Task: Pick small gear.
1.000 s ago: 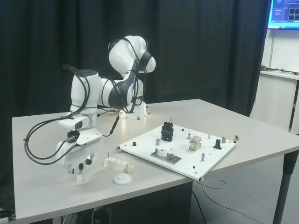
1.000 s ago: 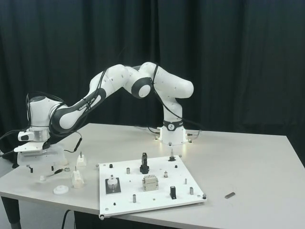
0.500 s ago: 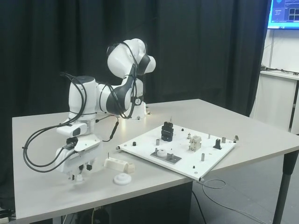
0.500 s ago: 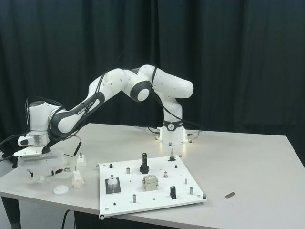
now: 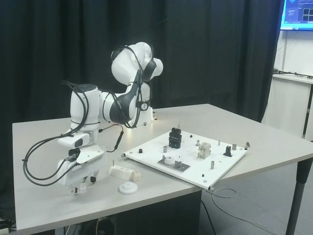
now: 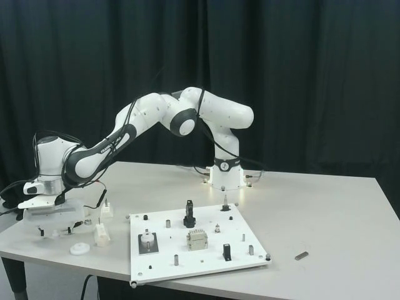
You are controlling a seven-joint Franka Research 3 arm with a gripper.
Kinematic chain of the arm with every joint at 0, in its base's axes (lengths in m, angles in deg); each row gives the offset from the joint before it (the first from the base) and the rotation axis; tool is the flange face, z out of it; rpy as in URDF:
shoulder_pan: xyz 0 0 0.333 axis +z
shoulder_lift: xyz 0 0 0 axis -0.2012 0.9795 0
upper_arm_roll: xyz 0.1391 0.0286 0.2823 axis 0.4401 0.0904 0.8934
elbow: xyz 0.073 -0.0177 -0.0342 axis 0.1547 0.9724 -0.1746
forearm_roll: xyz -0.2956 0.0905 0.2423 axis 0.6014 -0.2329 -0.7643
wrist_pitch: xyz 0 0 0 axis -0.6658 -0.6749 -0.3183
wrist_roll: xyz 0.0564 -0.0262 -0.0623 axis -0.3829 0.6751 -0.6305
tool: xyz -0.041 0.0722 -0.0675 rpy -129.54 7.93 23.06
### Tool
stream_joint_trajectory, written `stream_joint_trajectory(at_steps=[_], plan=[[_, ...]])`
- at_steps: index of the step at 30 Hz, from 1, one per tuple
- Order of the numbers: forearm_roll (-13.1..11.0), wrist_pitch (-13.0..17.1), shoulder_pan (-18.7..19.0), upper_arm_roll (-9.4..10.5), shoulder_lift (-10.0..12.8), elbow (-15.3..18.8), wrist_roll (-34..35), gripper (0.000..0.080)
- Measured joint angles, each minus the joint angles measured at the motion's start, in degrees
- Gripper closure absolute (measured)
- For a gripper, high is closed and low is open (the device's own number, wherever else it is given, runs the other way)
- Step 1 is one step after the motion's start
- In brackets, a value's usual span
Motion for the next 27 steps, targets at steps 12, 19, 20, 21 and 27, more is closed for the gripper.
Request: stream_joint_trajectory(at_steps=[12, 19, 20, 21, 27], plan=[[-0.3, 0.4, -0.2, 0.00, 0.6, -0.3, -0.5, 0.0092], [-0.3, 0.4, -0.2, 0.00, 0.7, -0.4, -0.5, 0.0270], [-0.3, 0.4, -0.2, -0.01, 0.7, -0.4, -0.5, 0.0270], [-0.3, 0.4, -0.2, -0.01, 0.7, -0.4, -0.5, 0.0270], [-0.3, 0.4, -0.3, -0.01, 0.7, -0.9, -0.5, 0.0604]])
